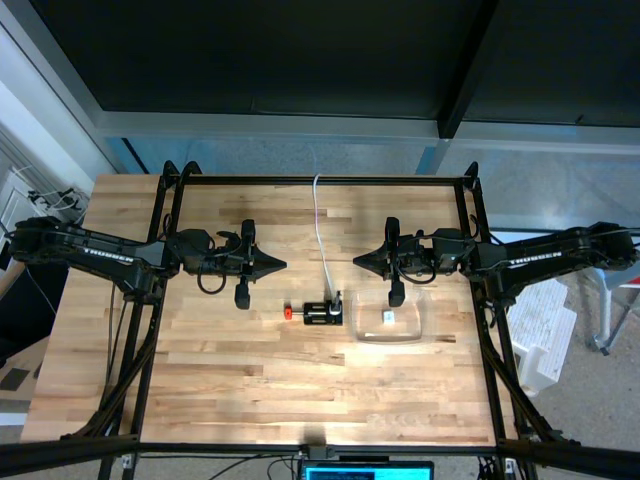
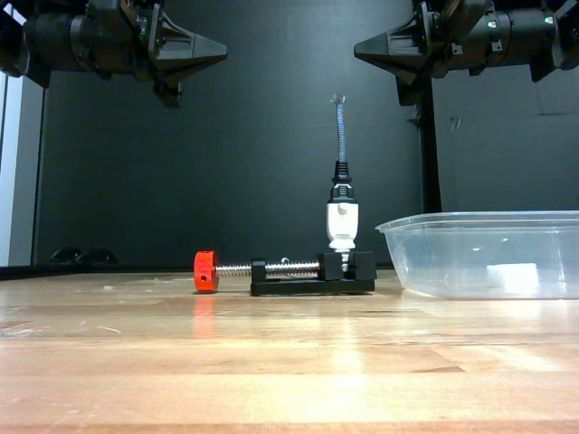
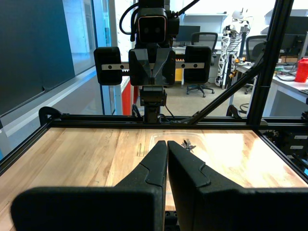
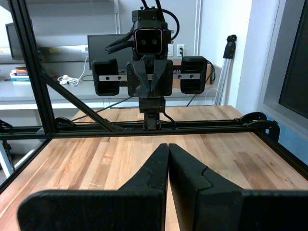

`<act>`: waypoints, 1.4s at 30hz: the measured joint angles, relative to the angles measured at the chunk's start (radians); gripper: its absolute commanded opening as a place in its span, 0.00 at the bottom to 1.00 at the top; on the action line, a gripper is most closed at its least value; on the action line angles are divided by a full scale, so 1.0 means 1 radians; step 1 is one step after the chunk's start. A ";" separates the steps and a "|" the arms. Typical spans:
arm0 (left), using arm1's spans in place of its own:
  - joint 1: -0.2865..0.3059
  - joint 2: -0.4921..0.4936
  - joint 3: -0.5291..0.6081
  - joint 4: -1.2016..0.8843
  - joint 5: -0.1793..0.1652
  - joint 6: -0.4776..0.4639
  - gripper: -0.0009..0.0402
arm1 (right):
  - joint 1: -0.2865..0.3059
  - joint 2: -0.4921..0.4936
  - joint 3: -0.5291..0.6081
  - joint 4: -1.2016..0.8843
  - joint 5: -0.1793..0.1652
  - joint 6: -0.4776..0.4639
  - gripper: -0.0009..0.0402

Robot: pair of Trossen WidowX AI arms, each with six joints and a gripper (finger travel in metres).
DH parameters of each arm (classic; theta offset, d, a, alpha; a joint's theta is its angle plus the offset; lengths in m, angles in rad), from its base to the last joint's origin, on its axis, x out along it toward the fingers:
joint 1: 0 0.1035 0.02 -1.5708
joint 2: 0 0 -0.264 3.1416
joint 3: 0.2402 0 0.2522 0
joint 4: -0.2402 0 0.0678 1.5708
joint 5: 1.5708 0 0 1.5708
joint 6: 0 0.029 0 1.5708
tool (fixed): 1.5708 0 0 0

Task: Remove the power plug from the receptacle and place in the container

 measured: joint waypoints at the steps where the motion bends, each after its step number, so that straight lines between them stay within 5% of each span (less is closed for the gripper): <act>1: 0.000 0.000 0.000 0.000 0.000 0.000 0.02 | 0.000 0.000 0.000 0.000 0.000 0.000 0.02; 33: 0.000 0.000 0.000 0.000 0.000 0.000 0.02 | 0.000 -0.001 0.000 0.060 0.000 0.004 0.02; 38: 0.000 0.000 0.000 0.000 0.000 0.000 0.02 | 0.001 -0.002 0.008 0.003 -0.080 0.021 0.02; 42: 0.000 0.000 0.000 0.000 0.000 0.000 0.02 | 0.003 0.002 0.088 -0.254 -0.087 0.041 0.02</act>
